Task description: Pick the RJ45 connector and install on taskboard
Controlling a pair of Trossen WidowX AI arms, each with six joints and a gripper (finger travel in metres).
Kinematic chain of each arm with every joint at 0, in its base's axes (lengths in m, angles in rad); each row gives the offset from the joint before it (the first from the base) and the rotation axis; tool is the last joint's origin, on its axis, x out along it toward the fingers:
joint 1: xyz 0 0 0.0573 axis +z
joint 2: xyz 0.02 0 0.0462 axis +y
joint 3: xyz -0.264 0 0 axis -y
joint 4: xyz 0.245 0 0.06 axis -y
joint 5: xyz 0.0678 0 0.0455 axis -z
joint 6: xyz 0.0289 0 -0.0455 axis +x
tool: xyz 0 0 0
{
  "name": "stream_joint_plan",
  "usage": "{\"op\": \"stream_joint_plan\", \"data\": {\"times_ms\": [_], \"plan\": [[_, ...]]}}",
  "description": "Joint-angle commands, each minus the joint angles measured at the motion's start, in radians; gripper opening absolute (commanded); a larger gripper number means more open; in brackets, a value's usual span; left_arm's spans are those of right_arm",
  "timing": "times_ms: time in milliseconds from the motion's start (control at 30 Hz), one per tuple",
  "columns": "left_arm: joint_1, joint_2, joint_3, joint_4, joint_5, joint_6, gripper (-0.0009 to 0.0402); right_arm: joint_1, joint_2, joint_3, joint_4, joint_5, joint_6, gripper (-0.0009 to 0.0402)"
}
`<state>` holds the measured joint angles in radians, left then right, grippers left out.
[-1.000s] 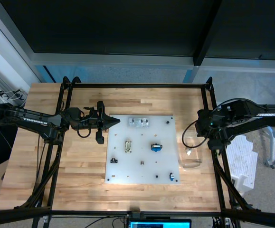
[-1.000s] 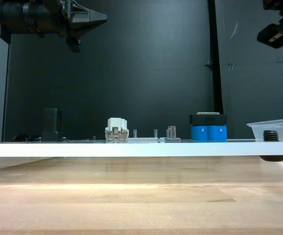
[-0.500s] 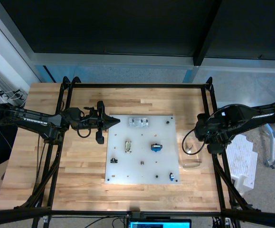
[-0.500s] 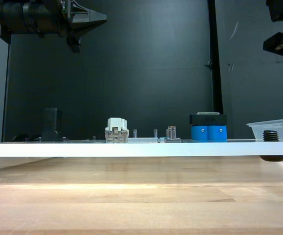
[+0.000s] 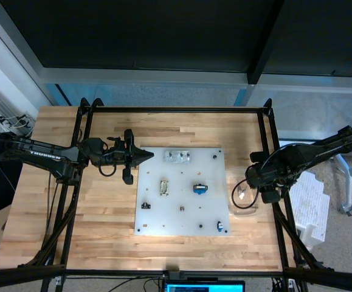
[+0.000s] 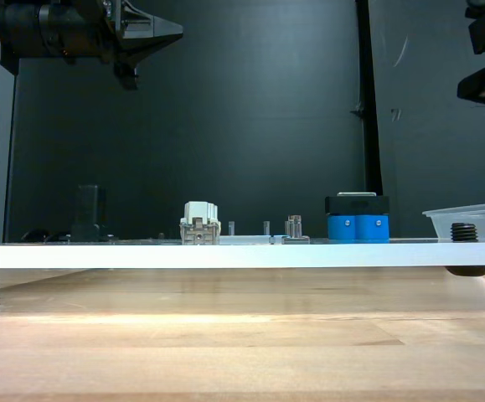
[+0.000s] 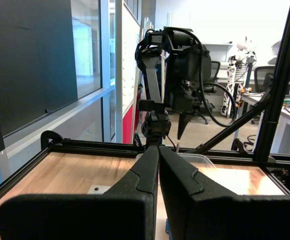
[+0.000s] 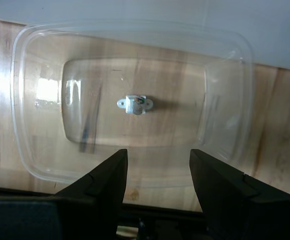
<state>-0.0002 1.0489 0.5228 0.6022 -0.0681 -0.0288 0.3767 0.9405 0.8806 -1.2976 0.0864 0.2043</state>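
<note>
The RJ45 connector (image 8: 136, 104) is a tiny pale plug lying alone in the clear plastic tray (image 8: 29, 150), also visible as a speck (image 5: 241, 195) in the high view. My right gripper (image 8: 157, 170) hangs open above the tray, pointing down, with nothing between its fingers; from above it (image 5: 256, 182) sits over the tray's far edge. The white taskboard (image 5: 169, 213) lies flat at the table's middle. My left gripper (image 5: 145, 156) hovers shut and empty over the board's far left corner, held high and level (image 6: 171, 32); its fingers (image 7: 158, 150) are pressed together.
The tray (image 5: 245, 205) stands just right of the board. On the board are two blue sockets (image 5: 200, 188) (image 5: 222, 227), a silver block (image 5: 178, 157), a pale connector housing (image 5: 163, 187) and small black bits. A black frame rings the table.
The right arm has swung inward and toward the near side, bringing its gripper over the tray. The left arm has not moved.
</note>
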Motion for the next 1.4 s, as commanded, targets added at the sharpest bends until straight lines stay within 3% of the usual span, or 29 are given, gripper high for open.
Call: {"op": "stream_joint_plan", "data": {"times_ms": [33,500,1400], "plan": [[0.0,0.0,0.0,0.0,0.0,0.0,0.0,0.006,0.0,-0.029,0.042,-0.001,0.002,0.0179],[0.0,0.0,0.0,0.0,0.0,0.0,0.0,0.013,0.039,-0.124,0.16,-0.007,0.026,0.0179],[0.0,0.0,0.0,0.0,0.0,0.0,0.0,0.019,0.096,-0.185,0.268,-0.008,0.024,0.0179]]}}
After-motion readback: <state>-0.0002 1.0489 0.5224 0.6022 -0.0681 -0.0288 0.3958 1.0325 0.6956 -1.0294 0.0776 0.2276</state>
